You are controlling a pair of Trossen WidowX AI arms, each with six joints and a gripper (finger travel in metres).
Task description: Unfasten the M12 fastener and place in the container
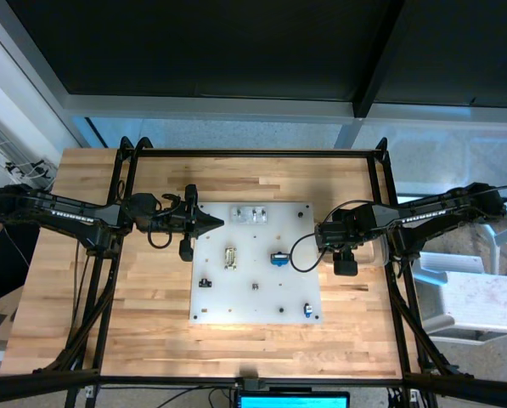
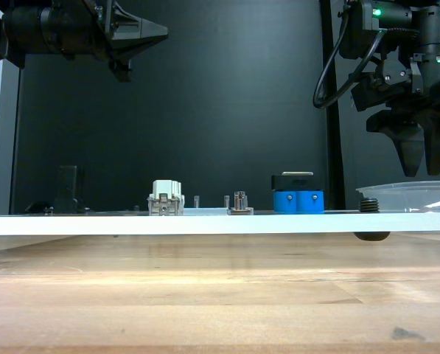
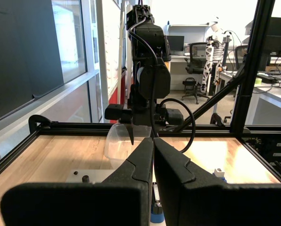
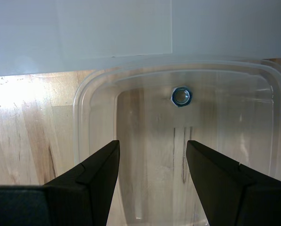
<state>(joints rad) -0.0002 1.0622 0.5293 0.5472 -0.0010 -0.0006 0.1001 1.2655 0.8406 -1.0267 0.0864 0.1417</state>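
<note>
Two arms reach inward over the table in the high view. The left gripper hangs over the left edge of the white board. The right gripper sits off the board's right edge, over the tray. From here the nut is too small to make out. A blue knob stands mid-board.

From the low view, the left gripper is high up and pointing inward. The right gripper points down just above the tray without touching it. In front of the tray the black stud shows bare ribs, with nothing on top. The knob stands on the board to the stud's left.

Through the left wrist view, the left gripper has its fingers pressed together with only a thin seam between them, and they hold nothing. Beyond it the right arm leans over the tray.

Through the right wrist view, the right gripper is spread wide and holds nothing. It looks straight down into the tray. The nut lies flat on the tray's floor, well clear of both fingers and nearer the tray's wall on the board side.
</note>
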